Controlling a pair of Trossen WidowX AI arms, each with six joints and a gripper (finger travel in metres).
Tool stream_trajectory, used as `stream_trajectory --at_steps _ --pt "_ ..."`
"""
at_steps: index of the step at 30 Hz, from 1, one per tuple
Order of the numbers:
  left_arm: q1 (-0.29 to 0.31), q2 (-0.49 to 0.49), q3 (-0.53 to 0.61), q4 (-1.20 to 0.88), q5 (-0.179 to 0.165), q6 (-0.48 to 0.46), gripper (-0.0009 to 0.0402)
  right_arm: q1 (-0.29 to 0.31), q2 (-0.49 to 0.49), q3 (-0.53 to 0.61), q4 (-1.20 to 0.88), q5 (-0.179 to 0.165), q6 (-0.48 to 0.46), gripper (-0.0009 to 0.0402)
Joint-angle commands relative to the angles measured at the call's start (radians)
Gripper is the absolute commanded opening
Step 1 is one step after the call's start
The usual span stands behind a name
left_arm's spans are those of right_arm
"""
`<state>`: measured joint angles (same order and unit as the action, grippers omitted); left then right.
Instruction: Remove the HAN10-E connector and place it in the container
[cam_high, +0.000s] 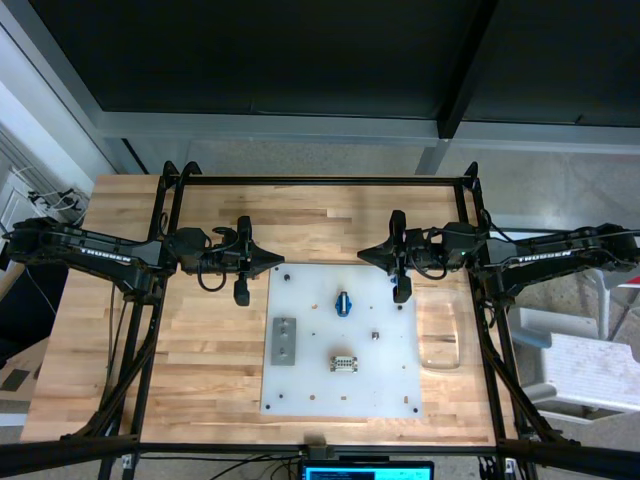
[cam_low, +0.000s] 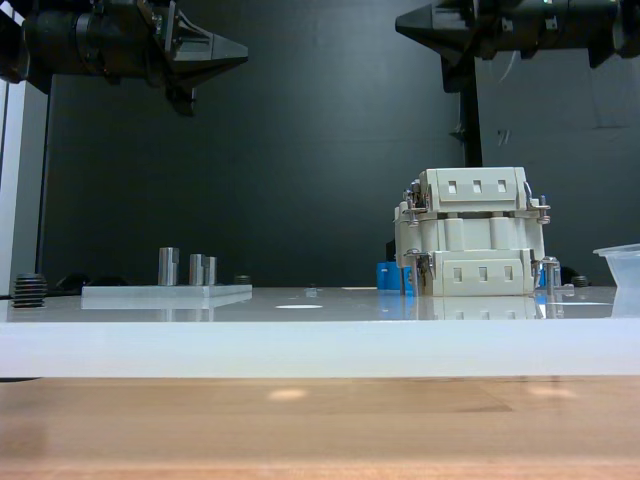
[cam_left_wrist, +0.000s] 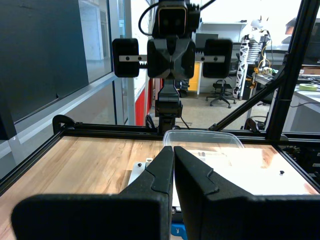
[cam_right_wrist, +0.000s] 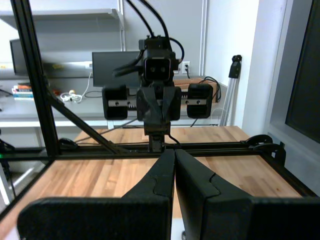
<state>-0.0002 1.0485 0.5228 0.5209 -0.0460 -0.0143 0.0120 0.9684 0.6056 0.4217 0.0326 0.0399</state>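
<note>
The HAN10-E connector is a small beige block with dark pin dots, standing on the white board near its front middle; in the low view the connector shows as a stacked beige housing with metal screws. The clear container lies on the wood just right of the board, its rim visible in the left wrist view. My left gripper hovers shut above the board's far left corner. My right gripper hovers shut above the far right, facing the left one. Neither touches anything.
A plain grey block with posts sits on the board's left side, and a small blue upright part stands near the middle. A black frame rings the wooden table. A screen sits at the near edge.
</note>
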Motion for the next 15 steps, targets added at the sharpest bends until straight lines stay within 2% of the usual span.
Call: stream_trajectory --at_steps 1,8,15 --pt "0.0 0.0 0.0 0.0 0.0 0.0 0.0 0.001 0.003 0.072 -0.156 0.0 0.005 0.0" --pt "0.0 0.0 0.0 0.0 0.0 0.0 0.0 0.006 0.027 0.255 -0.493 -0.008 0.008 0.0" --pt "0.0 0.0 0.0 0.0 0.0 0.0 0.0 0.017 0.13 0.478 -0.802 -0.01 0.05 0.0"
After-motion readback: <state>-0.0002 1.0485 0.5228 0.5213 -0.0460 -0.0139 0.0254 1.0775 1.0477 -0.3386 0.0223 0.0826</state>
